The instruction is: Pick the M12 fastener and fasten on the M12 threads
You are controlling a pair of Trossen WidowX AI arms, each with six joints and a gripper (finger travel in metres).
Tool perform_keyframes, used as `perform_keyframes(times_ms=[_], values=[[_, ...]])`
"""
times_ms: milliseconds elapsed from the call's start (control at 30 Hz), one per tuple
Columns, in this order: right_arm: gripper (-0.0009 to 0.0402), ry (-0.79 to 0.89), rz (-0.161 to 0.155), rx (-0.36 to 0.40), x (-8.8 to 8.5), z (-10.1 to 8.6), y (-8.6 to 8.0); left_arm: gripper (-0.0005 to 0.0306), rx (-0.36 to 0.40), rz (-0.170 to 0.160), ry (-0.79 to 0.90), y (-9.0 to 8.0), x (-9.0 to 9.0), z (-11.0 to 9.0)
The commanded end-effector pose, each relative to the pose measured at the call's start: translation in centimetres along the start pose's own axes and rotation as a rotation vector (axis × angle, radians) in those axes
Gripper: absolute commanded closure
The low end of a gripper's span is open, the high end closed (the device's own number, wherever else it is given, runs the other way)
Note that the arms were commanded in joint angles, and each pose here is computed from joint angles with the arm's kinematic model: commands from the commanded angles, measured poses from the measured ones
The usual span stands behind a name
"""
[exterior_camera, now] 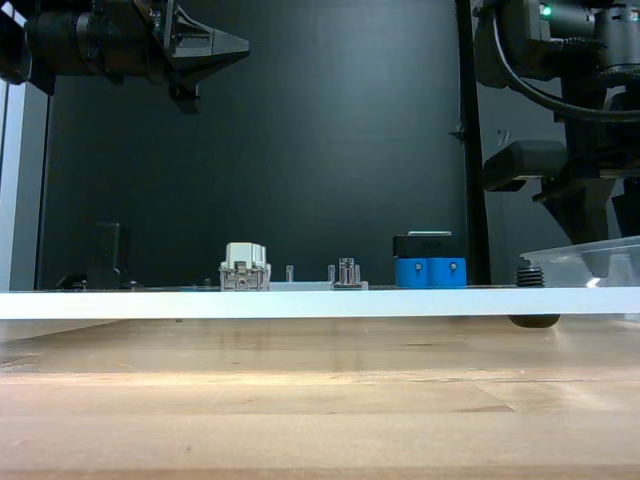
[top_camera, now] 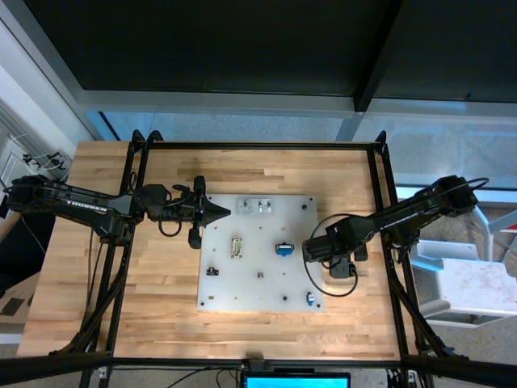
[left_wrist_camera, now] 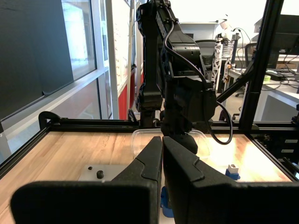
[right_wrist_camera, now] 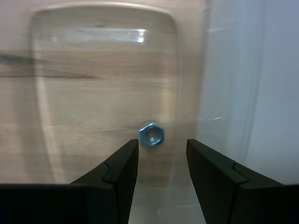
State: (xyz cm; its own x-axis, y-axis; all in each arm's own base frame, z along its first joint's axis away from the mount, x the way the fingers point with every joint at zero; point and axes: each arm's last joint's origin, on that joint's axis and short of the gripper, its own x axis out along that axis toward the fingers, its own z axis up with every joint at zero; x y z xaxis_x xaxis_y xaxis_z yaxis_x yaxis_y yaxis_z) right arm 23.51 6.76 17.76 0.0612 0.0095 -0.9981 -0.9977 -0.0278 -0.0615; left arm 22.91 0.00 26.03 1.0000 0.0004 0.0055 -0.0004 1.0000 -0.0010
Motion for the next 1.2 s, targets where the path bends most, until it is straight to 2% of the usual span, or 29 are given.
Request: perform_keyframes(times_ms=[33, 267, 533, 800, 1067, 1200], values=[[0.0251, 0.003, 0.011, 0.004, 0.5, 0.0, -0.2, 0.03, 0.0, 0.0, 0.0, 0.0, 0.0, 0.0], [0.0241, 0.006, 0.022, 0.009, 1.1, -0.2, 0.1, 0.03, 0.0, 0.0, 0.0, 0.0, 0.0, 0.0], [0.0208, 0.002, 0.009, 0.016, 1.9, -0.4, 0.4, 0.03, 0.0, 0.0, 0.0, 0.0, 0.0, 0.0], [0.0205, 0.003, 0.024, 0.02, 2.3, -0.7, 0.7, 0.03, 0.0, 0.0, 0.0, 0.0, 0.0, 0.0], [0.0205, -0.002, 0.0, 0.014, 3.2, -0.8, 1.0, 0.03, 0.0, 0.0, 0.0, 0.0, 0.0, 0.0], [0.0205, -0.003, 0.0, 0.016, 3.3, -0.8, 1.1, 0.03, 0.0, 0.0, 0.0, 0.0, 0.0, 0.0]])
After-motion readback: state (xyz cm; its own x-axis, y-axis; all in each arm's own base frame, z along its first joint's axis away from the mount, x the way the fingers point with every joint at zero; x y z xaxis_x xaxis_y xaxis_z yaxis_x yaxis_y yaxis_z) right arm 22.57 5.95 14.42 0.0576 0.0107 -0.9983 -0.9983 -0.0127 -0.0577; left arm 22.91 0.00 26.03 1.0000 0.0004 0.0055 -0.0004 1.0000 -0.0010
